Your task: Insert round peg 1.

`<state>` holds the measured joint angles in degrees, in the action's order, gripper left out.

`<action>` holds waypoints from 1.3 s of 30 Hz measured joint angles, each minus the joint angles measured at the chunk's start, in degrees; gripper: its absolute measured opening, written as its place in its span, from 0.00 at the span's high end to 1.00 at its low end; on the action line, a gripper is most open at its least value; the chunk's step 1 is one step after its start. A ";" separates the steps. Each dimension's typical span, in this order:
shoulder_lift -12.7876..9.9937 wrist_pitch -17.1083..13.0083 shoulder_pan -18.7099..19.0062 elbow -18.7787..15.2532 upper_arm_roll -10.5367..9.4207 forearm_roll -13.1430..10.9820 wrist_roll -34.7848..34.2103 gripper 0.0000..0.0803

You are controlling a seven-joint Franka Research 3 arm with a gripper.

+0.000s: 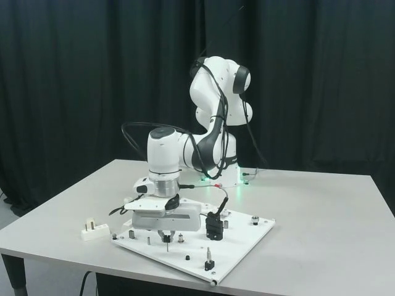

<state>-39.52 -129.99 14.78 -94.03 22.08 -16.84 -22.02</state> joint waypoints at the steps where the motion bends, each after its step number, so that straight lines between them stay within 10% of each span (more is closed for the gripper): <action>1: 0.00 0.00 0.01 0.00 0.00 0.00 -0.12 0.98; 39: -1.33 -1.75 -0.03 -0.13 -0.25 0.00 -0.71 0.98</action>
<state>-40.85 -131.74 14.75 -94.16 21.82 -16.84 -22.73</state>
